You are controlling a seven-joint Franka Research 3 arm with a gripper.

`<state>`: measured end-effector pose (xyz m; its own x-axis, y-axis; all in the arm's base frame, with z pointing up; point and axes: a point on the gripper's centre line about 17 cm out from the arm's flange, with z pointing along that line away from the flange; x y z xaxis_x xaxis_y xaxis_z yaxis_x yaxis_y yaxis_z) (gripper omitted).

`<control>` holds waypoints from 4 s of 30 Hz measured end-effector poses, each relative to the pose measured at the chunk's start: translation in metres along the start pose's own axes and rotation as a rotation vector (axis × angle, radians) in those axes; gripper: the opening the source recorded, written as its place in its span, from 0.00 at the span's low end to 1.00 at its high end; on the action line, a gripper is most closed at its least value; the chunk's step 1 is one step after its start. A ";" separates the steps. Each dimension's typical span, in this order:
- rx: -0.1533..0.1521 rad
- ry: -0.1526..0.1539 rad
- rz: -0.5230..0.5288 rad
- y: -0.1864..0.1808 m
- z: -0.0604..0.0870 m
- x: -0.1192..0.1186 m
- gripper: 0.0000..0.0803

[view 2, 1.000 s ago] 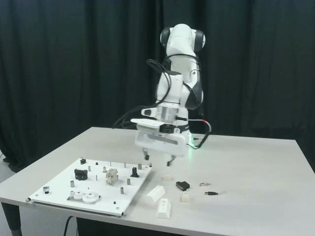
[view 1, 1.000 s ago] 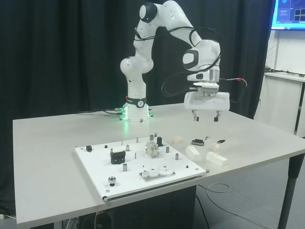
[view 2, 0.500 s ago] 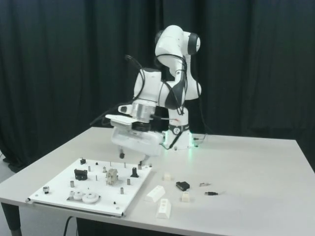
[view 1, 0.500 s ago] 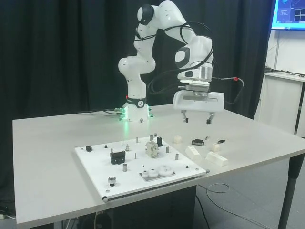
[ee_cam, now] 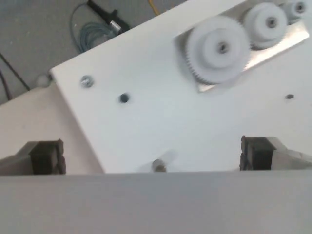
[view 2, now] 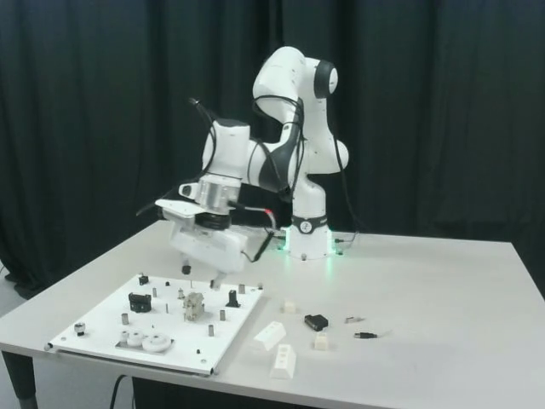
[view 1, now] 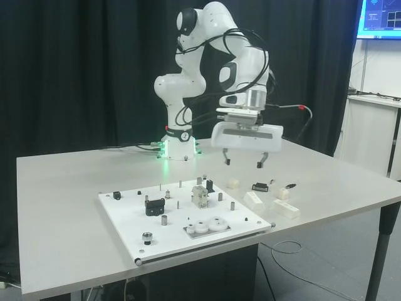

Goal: Remove large gear.

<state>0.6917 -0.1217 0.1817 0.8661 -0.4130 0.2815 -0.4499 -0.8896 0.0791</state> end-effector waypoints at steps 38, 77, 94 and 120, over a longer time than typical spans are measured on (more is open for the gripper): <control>-0.001 -0.074 0.349 0.048 0.081 0.050 1.00; -0.010 -0.162 0.343 0.054 0.131 0.041 1.00; -0.006 -0.174 0.313 0.054 0.145 0.040 1.00; -0.004 -0.194 0.296 0.047 0.151 0.032 1.00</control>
<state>0.7314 -0.2061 0.0502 0.7230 -0.6826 0.1060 -0.6882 -0.7251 0.0247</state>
